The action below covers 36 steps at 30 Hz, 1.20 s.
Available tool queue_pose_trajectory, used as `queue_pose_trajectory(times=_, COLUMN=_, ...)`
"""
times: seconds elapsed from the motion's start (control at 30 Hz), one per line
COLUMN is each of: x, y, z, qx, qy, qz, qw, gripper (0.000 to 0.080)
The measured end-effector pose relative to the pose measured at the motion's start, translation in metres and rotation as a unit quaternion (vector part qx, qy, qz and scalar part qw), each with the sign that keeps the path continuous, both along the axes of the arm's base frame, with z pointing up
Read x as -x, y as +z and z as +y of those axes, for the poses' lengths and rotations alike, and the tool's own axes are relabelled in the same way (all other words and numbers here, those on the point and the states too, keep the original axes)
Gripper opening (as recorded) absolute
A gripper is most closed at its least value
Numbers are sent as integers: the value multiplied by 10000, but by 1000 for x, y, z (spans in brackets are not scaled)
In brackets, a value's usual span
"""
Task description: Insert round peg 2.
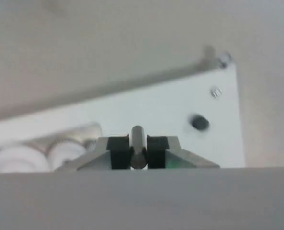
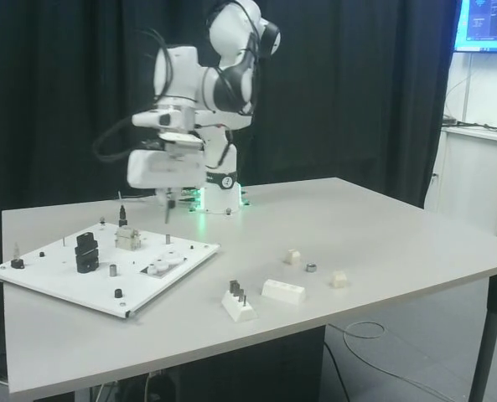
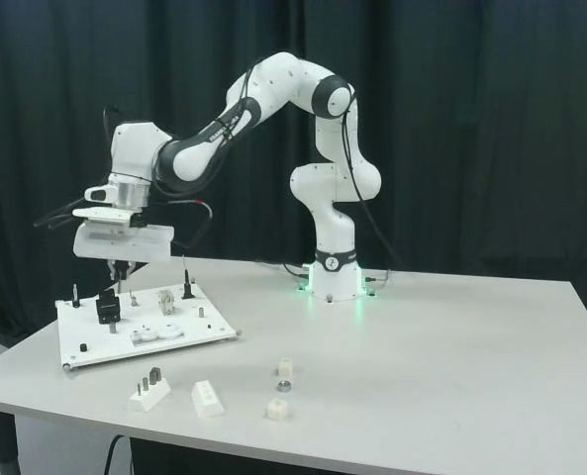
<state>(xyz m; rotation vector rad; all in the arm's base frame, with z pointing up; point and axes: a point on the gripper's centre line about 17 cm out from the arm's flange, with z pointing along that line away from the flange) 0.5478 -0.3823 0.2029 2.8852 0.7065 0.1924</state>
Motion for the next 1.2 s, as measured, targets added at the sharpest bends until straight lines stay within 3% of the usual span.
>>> queue_pose_trajectory(times=0.5, x=80, y=11, z=-93, qx=172, qy=-41, qz=118, qw=9998, gripper=71)
queue_pose_trajectory(times=0.87, x=140, y=6, z=-136, qx=97, qy=6, qz=273, qw=9996, gripper=71)
queue_pose_trajectory(times=1.2, x=198, y=-4, z=-157, qx=-102, qy=249, qz=463, qw=9986, gripper=71)
